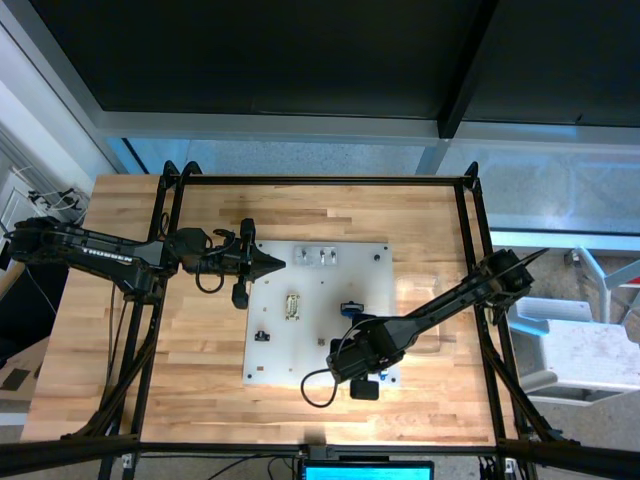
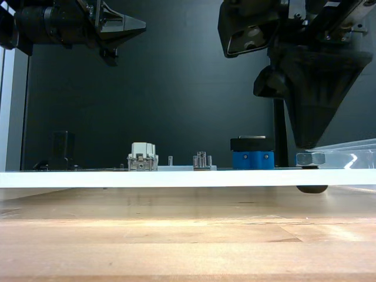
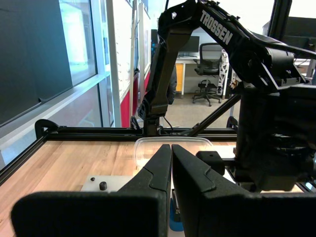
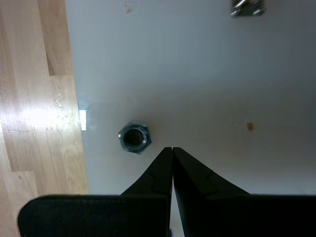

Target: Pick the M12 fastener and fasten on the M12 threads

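Observation:
The small silver M12 nut (image 4: 134, 138) lies flat on the white board (image 4: 207, 74) close to its near edge, with a dark core filling its hole. In the low view the nut (image 2: 310, 158) sits down at board level on its stud, with no ribs showing. My right gripper (image 4: 172, 148) is shut and empty, its tips just beside and above the nut (image 2: 308, 144). In the high view the right gripper (image 1: 368, 372) covers that spot. My left gripper (image 1: 272, 264) hovers shut and empty over the board's far left edge, high up in the low view (image 2: 140, 24).
A clear tray (image 1: 425, 318) lies right of the board. A blue block connector (image 2: 252, 154), a white connector (image 2: 142, 157) and small silver posts (image 2: 201, 160) stand on the board. A black frame (image 1: 320, 181) surrounds the table.

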Tool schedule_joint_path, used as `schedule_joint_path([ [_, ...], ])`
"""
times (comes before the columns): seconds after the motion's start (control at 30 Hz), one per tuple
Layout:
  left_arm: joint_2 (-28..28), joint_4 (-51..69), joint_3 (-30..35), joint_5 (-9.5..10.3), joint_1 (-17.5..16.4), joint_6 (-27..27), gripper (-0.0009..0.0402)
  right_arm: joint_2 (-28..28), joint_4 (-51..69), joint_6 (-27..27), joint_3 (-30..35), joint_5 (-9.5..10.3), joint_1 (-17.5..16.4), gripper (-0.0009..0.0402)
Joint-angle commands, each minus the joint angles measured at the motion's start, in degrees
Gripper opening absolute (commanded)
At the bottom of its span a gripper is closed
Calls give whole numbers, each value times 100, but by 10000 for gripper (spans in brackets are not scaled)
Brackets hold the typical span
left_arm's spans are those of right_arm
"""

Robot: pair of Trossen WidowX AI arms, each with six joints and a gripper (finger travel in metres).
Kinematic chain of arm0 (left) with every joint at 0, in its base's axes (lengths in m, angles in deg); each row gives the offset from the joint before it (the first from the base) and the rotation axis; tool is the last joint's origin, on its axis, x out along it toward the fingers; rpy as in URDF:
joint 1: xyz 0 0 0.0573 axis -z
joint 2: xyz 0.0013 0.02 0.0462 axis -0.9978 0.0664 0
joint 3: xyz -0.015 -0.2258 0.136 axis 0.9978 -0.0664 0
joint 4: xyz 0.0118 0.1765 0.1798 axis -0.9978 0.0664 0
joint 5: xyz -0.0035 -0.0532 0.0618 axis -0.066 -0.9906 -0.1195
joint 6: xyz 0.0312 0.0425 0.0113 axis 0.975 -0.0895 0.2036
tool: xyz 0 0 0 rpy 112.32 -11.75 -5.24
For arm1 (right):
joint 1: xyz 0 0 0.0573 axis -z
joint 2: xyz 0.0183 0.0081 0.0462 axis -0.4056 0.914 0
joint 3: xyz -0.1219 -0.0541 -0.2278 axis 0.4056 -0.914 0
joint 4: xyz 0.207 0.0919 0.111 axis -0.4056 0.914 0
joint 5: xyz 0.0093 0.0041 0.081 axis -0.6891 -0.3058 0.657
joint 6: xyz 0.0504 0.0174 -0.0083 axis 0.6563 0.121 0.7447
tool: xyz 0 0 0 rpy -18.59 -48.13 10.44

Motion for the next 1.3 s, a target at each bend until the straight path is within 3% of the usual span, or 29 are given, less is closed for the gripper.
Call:
schedule_joint_path([
  [0.03, 0, -2, 2, 0, -2, 0, 0, 74, -15, 55, 4, 57, -9, 0],
  [0.1, 0, -2, 2, -2, 0, 0, 0, 74, -42, 68, 4, 72, -15, 0],
  [0.17, 0, -2, 2, 0, 0, 0, 0, 72, -107, 83, 4, 212, -17, 0],
  [0.23, 0, -2, 2, 0, 0, 0, 0, 70, -269, 96, 4, 546, -17, 0],
  [0.33, 0, -2, 2, 0, 0, 0, 0, 63, -551, 17, 4, 1360, -20, 0],
  [0.37, 0, -2, 2, 0, 0, 0, 0, 63, -566, 20, 4, 1547, -22, 0],
  [0.43, 0, 0, 2, -2, 0, 0, 0, 48, -461, 26, 4, 1692, -20, 0],
  [0.63, 0, 2, 2, -2, 0, 0, 0, 9, -245, 33, 4, 1613, -17, 0],
  [0.8, 0, -2, 2, 0, -2, 0, 0, -66, -243, 83, 4, 859, -17, 0],
  [0.9, 0, -2, 2, -2, 0, 0, 0, -66, -238, 127, 4, 586, -17, 0],
  [1.0, 0, -4, 2, 0, 0, 0, 0, -15, -243, 223, 4, 431, -15, 0],
  [1.13, 0, -2, 2, -2, 0, 0, 0, 76, -313, 337, 22, 420, -17, 0],
  [1.3, 0, -2, 2, 0, -2, 0, 0, 76, -308, 533, 22, 192, -24, 0],
])
